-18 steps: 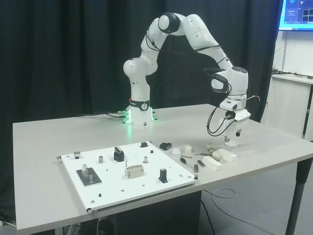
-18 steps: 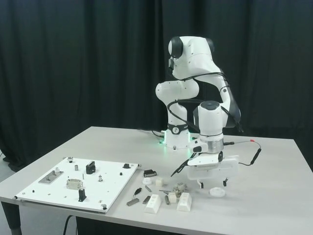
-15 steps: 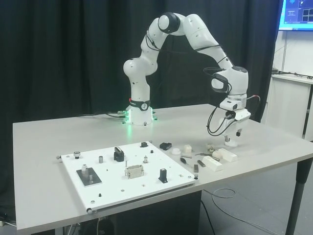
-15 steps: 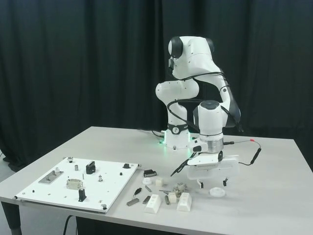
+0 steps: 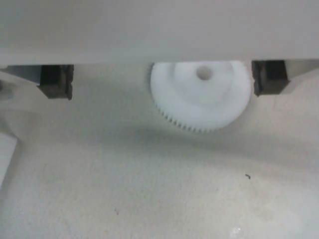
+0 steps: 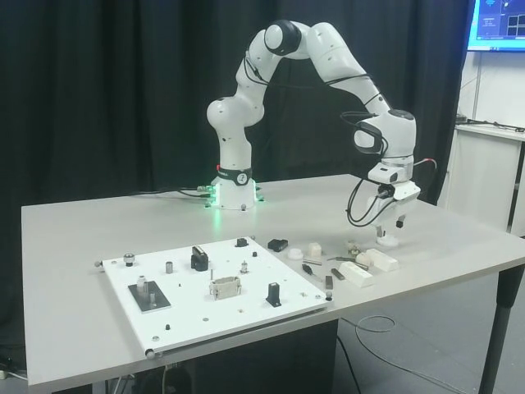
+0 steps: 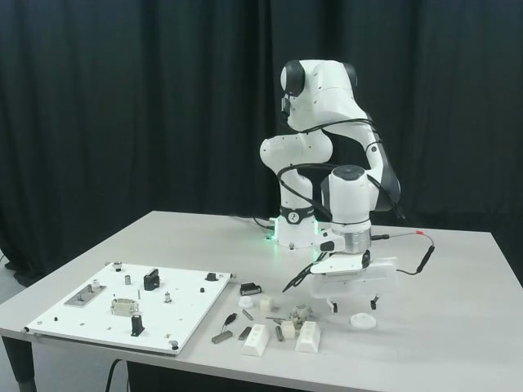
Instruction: Remove small gear.
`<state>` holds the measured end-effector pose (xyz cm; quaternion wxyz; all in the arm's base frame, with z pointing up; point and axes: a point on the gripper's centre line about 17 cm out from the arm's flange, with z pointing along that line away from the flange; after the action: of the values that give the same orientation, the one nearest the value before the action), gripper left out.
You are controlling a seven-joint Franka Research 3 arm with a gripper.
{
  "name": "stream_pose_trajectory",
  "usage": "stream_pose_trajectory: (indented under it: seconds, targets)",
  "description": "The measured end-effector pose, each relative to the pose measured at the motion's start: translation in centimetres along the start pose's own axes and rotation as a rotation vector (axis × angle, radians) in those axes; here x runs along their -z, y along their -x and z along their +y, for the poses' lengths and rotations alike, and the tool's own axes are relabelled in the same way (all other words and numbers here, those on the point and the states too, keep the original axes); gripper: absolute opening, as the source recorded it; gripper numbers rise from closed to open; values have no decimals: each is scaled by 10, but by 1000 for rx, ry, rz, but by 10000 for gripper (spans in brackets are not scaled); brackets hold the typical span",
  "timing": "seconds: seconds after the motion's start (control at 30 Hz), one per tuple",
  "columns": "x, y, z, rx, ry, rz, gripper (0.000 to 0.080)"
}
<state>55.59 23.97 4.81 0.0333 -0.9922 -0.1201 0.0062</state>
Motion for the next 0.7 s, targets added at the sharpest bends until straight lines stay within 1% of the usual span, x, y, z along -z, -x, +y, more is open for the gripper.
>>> stream_pose_trajectory:
  seconds: [0.37, 0.7]
  targets:
    - [1, -2, 7, -10, 5, 4, 800]
    - [4, -7, 14, -19, 9, 17, 800]
